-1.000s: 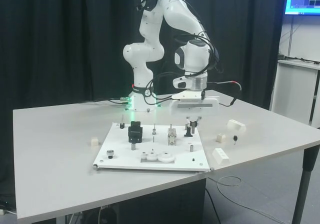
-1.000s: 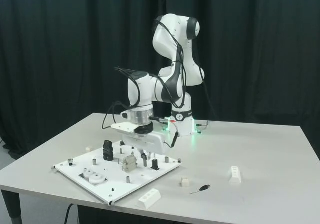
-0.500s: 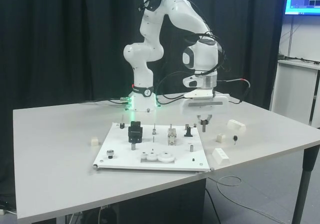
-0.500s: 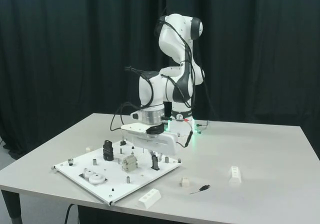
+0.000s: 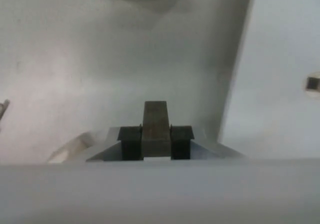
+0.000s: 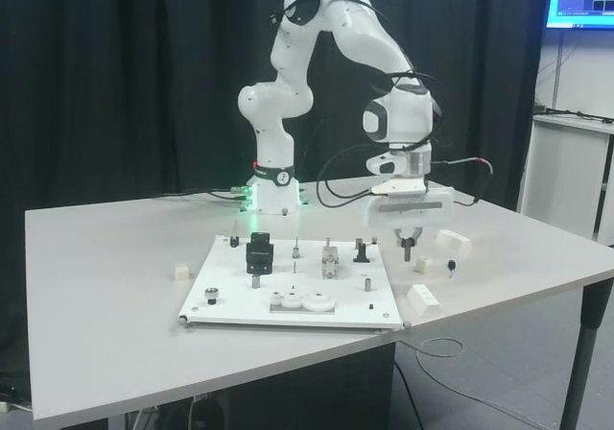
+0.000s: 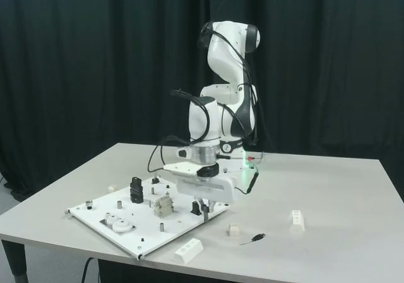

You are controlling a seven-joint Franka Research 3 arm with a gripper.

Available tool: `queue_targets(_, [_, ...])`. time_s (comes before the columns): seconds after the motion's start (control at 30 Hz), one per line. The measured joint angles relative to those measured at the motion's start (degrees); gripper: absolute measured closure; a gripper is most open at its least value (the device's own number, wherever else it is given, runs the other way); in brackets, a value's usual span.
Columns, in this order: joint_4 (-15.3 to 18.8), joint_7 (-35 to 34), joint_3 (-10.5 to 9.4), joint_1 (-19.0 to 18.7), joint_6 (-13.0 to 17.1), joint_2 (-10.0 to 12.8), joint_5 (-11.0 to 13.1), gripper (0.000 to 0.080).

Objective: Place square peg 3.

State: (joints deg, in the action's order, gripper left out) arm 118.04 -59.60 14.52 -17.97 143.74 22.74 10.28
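Gripper shifted off the white board — clamping square peg

The grey tabletop carries the arm's base, a white board, four small white blocks and a small black part beside them.

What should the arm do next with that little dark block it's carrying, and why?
Probably lower it toward the bare grey table beside the white board. The gripper holds the square peg between its jaws, hanging in the air just past the board's edge, near the small white block. I cannot see a marked spot for it there.
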Motion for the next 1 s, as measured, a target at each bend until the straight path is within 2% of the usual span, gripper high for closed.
queue_targets(0.17, [-0.6,0.0,-0.17,-0.5,1.3,1.9,0.2,0.0687])
queue_targets(0.47, [-2.4,-0.6,-1.12,-0.7,1.6,4.5,0.4,0.0687])
queue_targets(1.0, [-3.5,-1.7,-2.42,-0.7,1.7,6.7,0.4,0.0687])
